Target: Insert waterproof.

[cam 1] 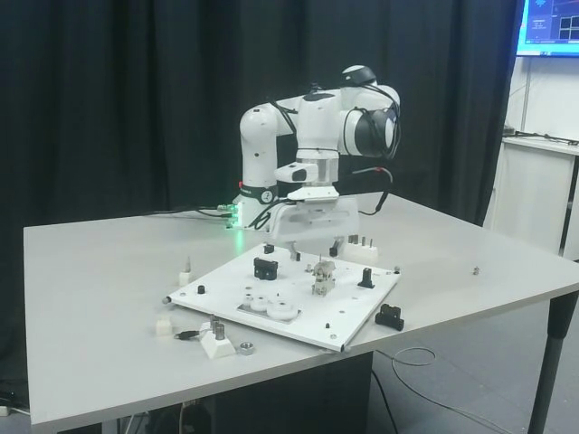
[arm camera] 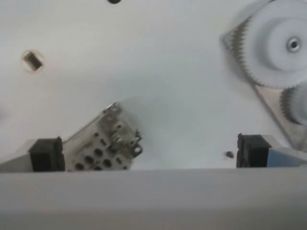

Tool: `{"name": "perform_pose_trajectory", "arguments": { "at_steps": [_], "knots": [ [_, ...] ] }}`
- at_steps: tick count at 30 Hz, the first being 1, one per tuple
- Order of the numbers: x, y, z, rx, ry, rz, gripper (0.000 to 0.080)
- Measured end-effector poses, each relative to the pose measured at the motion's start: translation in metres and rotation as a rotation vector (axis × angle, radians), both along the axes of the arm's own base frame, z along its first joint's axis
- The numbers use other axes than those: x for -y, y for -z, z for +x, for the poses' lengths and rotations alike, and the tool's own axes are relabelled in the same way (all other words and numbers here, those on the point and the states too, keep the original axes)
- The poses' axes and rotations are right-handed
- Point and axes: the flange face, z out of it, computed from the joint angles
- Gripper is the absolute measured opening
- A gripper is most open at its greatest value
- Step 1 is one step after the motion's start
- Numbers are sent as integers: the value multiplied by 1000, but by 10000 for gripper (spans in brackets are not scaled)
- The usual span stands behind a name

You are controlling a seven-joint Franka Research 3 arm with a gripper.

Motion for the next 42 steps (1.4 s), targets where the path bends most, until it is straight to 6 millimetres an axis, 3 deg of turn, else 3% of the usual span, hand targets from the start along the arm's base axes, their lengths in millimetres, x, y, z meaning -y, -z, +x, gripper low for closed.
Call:
{"name": "perform_pose_trajectory", "arguments": {
  "at_steps": [17,42],
  "knots": [
    [12,-3,10,-65,-23,-21,800],
    [12,13,9,-130,-60,-23,800]
  ]
}}
